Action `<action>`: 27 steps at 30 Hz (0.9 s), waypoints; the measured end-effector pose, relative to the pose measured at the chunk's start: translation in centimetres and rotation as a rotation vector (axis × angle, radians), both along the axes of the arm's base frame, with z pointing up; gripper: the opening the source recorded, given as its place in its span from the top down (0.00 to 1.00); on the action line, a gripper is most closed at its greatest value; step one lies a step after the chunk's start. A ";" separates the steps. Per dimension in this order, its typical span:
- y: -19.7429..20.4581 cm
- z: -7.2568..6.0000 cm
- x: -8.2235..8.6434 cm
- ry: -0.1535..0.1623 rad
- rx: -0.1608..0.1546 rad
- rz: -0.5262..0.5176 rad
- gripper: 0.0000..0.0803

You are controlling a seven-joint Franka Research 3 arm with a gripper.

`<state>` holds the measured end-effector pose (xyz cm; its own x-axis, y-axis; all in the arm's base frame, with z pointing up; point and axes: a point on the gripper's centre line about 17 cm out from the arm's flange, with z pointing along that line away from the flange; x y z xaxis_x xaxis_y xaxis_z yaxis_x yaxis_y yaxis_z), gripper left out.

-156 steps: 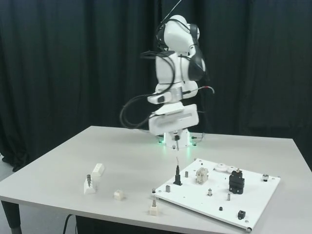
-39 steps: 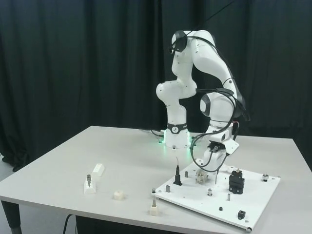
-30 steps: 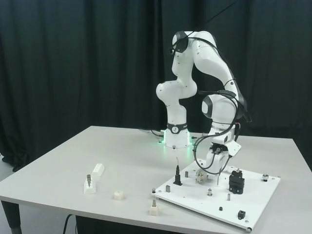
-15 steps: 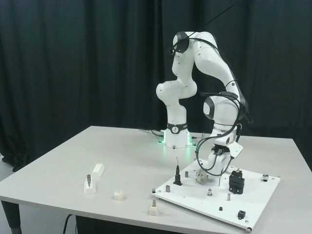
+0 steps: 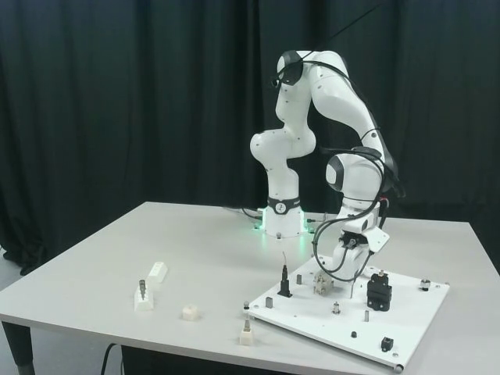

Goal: Insert square peg 1.

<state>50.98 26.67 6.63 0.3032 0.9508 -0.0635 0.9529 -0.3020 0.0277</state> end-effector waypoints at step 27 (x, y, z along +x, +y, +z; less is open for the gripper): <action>-0.3 0.0 0.4 -0.007 0.003 -0.009 0.97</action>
<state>51.37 26.39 6.65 0.3118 0.9483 -0.0582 0.9500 -0.3104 0.0334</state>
